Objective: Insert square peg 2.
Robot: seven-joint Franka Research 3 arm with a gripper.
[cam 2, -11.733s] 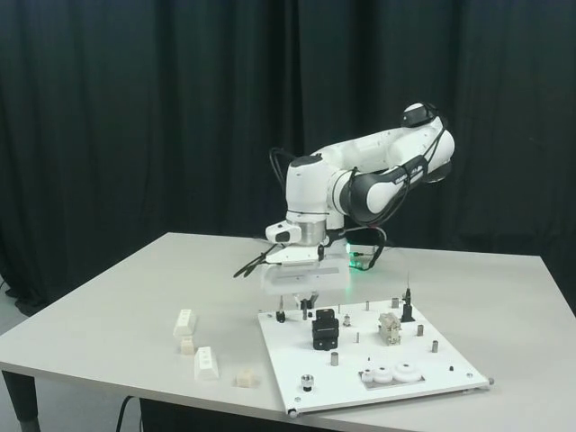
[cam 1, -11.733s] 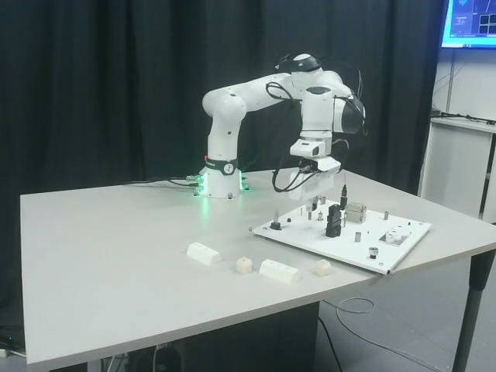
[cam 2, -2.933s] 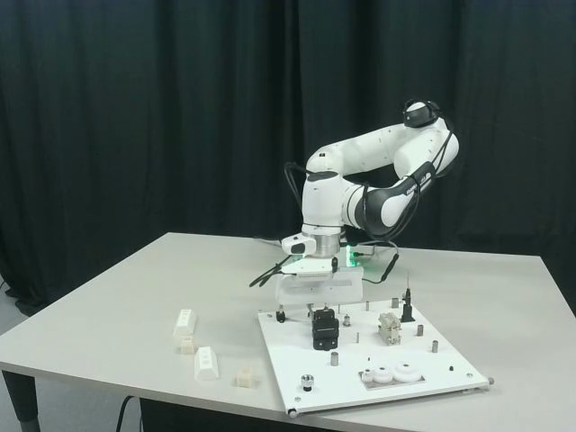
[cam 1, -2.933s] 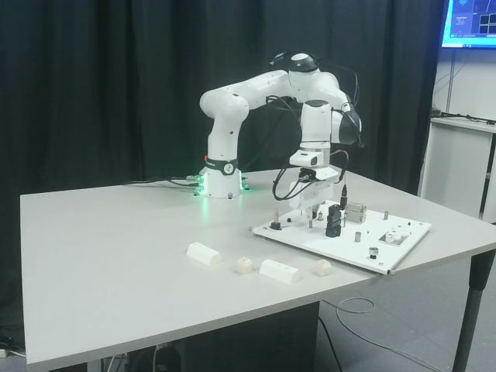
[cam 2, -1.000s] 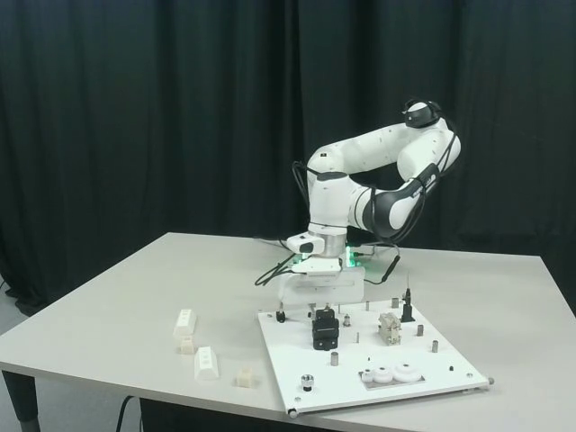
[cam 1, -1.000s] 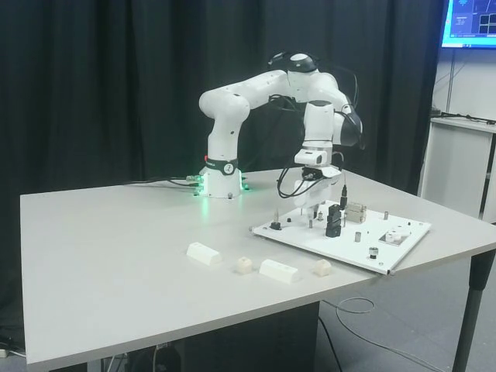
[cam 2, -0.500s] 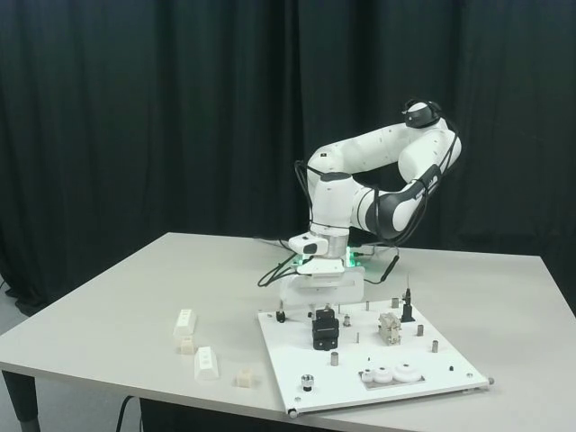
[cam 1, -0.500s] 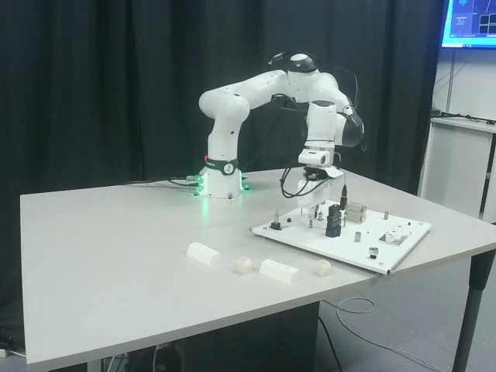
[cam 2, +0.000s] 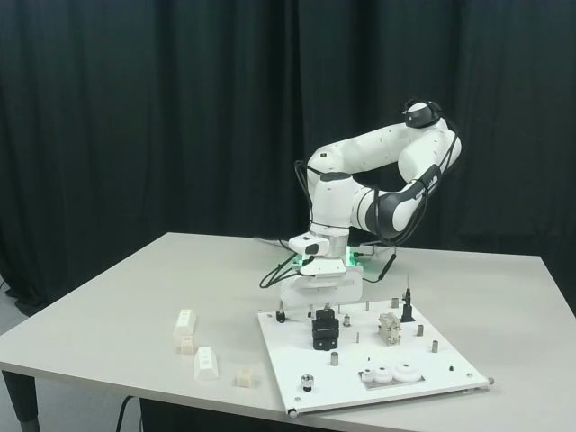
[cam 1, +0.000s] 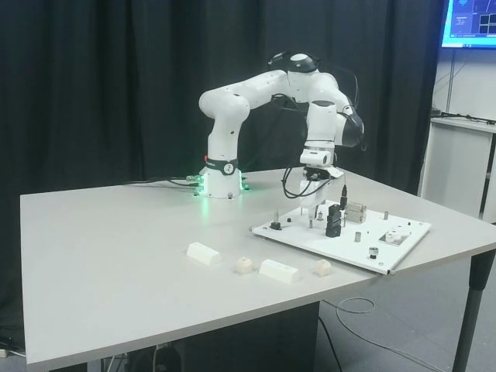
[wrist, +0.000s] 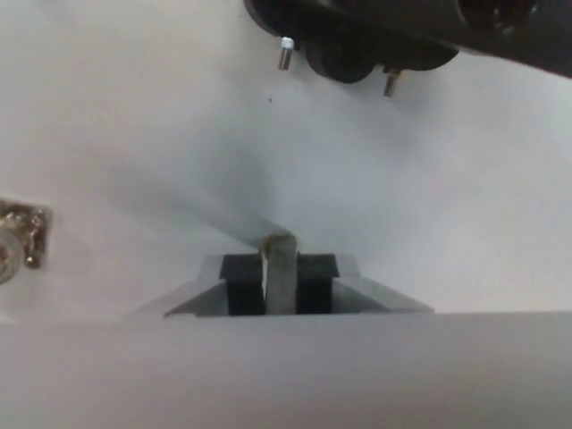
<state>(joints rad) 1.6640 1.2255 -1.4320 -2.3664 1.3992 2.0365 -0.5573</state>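
Blocks [cam 2: 207, 362], white, sit on the grey table [cam 2: 117, 306] at the lower left of the second room frame, well apart from the work. Right of them lies the white board [cam 2: 360, 382], and the gripper [cam 2: 322, 304] hangs low over its far edge. In the wrist view its black pads [wrist: 243, 284] clamp the square peg [wrist: 281, 275] upright. Judged step: carrying. Next comes alignment over its hole, which I cannot pick out, then a straight push down.
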